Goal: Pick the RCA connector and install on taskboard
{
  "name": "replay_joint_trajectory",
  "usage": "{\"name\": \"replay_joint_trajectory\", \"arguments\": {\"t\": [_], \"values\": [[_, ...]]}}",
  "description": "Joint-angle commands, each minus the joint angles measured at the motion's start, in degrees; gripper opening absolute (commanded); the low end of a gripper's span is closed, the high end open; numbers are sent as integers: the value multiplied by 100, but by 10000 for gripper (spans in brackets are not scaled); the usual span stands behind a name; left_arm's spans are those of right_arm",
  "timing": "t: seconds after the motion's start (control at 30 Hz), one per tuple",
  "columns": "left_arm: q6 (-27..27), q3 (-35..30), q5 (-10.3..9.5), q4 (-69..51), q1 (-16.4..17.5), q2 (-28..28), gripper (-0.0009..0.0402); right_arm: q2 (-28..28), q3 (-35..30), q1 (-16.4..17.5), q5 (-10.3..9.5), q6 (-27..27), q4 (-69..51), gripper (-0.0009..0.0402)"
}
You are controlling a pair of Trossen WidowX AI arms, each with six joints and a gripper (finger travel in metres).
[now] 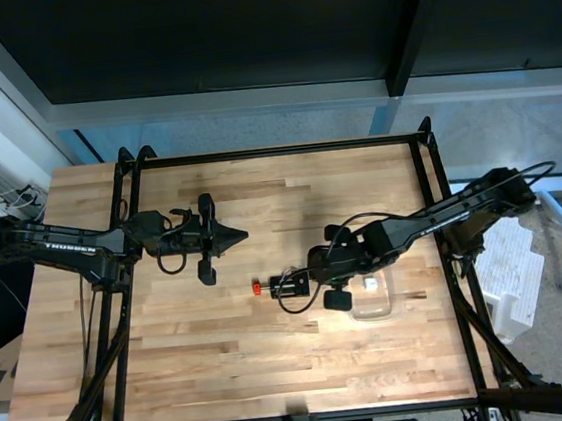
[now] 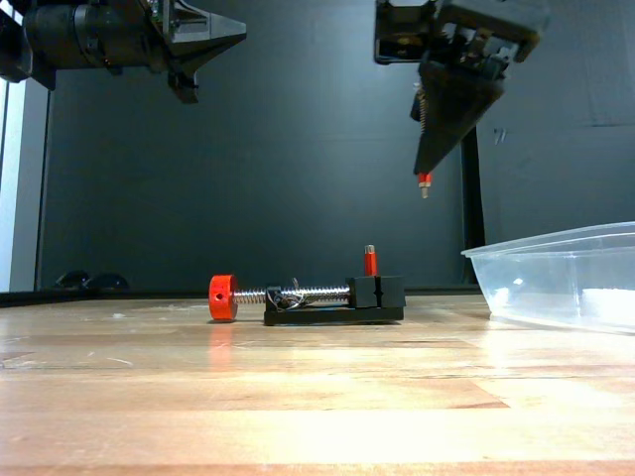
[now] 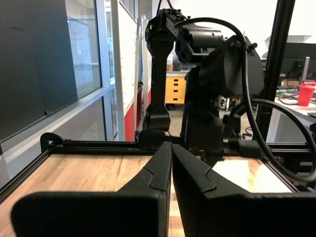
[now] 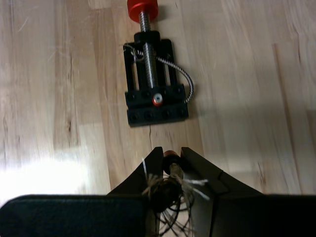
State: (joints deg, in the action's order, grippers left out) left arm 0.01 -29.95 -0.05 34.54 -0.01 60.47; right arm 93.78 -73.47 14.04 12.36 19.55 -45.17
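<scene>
Right pincer's [image 4: 171, 151] connector [image 2: 425, 183] aloft beside taskboard [image 2: 332, 302]

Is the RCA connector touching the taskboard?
No: the right gripper holds the RCA connector in the air, apart from the taskboard, while the left gripper hangs shut high at left.

Left arm [image 1: 54, 246]: matt black links, white lettering along the long link, black cable looped under the wrist.
Left gripper [image 1: 242, 237], over the table's left half: two black wedge fingers [image 3: 153, 173] tapering to a point.
Right arm [image 1: 442, 216]: same black build, black cables arching over it.
Right gripper [image 2: 425, 167], above mid-table: black tapered fingers [image 4: 197, 168].
</scene>
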Motion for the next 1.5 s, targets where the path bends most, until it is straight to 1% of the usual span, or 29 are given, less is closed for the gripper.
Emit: {"name": "replay_joint_trajectory", "arguments": {"t": [0.03, 0.33, 0.57, 0.9, 1.17, 1.5], "values": [[0, 0, 2, 0, 0, 0, 0, 205, -149, -35, -11, -44, 52, 0], [0, 0, 2, 0, 2, 0, 0, 804, -599, -133, 7, -118, 101, 0], [0, 0, 2, 0, 0, 0, 0, 1071, -693, -160, -11, -208, 251, 0], [0, 0, 2, 0, 2, 0, 0, 1147, -691, -173, 9, -214, 337, 0], [0, 0, 2, 0, 2, 0, 0, 1250, -675, -181, -15, -210, 422, 0], [0, 0, 2, 0, 0, 0, 0, 1250, -675, -179, -39, -205, 378, 0]]}}
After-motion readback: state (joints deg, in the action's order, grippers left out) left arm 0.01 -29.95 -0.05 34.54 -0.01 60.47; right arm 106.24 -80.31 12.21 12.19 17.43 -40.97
